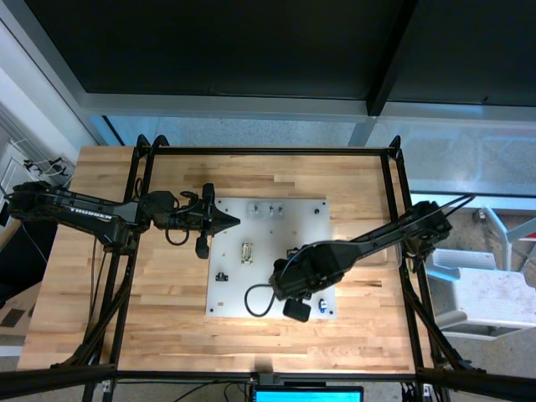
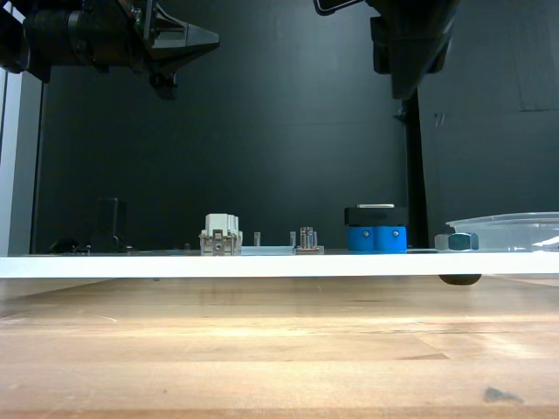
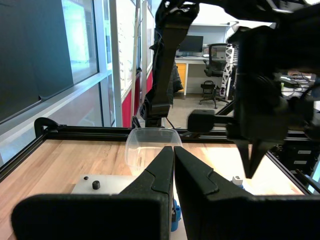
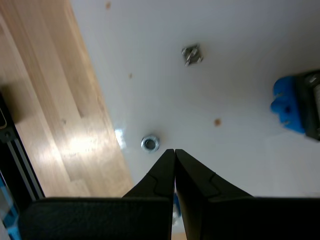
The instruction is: Unfasten the M12 fastener and place in the container
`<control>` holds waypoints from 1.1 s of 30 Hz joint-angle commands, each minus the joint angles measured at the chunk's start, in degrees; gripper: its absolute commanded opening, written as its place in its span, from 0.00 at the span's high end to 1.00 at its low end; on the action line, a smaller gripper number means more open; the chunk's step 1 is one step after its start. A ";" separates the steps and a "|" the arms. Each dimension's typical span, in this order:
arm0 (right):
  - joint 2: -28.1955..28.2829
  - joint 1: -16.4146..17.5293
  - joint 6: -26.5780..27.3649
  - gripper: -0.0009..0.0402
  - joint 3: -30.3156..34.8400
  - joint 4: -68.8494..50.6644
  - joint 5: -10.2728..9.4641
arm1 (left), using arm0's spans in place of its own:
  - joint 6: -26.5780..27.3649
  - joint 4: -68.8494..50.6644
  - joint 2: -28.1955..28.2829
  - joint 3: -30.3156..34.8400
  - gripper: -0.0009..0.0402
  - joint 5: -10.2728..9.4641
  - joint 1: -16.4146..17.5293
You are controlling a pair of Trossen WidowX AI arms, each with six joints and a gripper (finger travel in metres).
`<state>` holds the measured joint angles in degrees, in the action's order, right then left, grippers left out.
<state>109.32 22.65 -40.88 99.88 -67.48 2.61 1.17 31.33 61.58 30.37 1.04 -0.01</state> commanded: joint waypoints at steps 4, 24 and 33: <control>3.69 1.66 -2.03 0.97 4.07 -5.09 -0.98 | 0.00 0.02 0.02 0.00 0.98 0.00 0.00; 5.55 3.26 -3.65 0.49 -0.81 1.25 -1.14 | 0.00 0.02 0.02 0.00 0.98 0.00 0.02; 8.41 3.96 -3.19 0.40 -1.18 3.78 -0.90 | 0.00 0.00 0.02 0.00 0.98 0.02 0.00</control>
<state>117.23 26.50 -44.16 98.63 -64.60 1.91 1.17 31.33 61.58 30.37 1.04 -0.01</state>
